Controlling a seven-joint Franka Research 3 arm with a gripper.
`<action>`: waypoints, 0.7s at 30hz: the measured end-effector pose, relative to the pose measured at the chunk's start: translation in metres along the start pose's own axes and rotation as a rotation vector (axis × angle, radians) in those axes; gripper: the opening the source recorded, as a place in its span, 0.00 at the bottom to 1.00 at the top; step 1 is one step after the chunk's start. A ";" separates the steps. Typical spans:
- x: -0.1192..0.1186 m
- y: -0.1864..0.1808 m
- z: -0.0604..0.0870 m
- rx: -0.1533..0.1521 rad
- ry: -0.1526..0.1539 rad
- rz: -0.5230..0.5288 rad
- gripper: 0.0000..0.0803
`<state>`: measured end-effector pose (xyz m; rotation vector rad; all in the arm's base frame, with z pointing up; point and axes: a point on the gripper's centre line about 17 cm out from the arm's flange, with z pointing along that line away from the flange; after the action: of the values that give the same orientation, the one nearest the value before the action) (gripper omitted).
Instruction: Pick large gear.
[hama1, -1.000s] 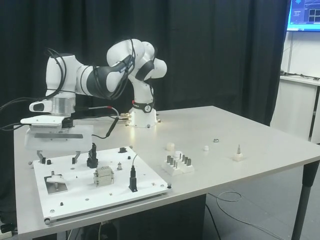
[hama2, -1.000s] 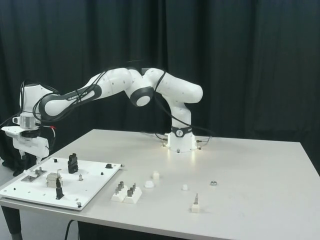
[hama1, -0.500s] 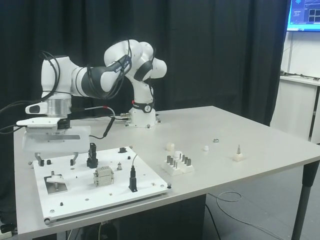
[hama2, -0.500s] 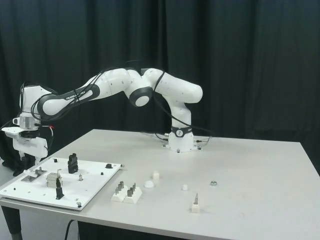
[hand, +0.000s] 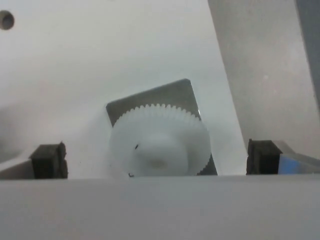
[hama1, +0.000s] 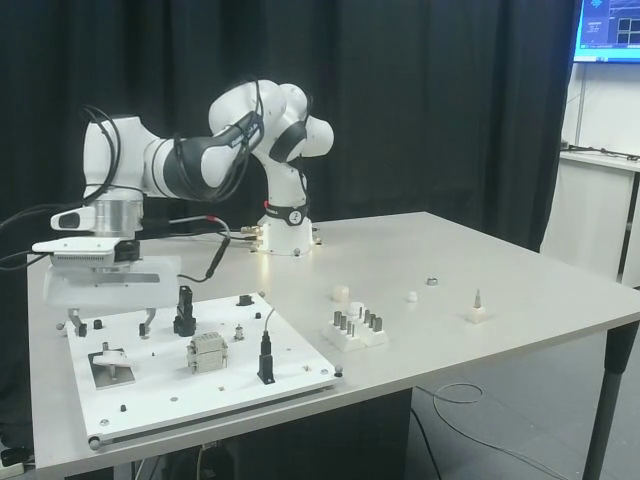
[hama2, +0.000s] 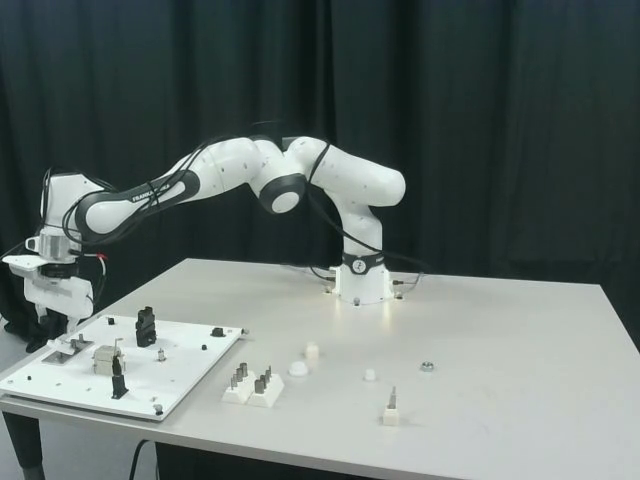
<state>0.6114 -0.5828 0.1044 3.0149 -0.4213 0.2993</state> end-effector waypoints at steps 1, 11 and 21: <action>0.000 0.000 0.001 -0.002 0.002 0.000 1.00; -0.004 -0.003 0.006 -0.001 -0.006 0.004 1.00; -0.018 -0.005 0.006 0.020 -0.031 0.025 1.00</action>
<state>0.5974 -0.5740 0.0943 3.0390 -0.4623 0.2596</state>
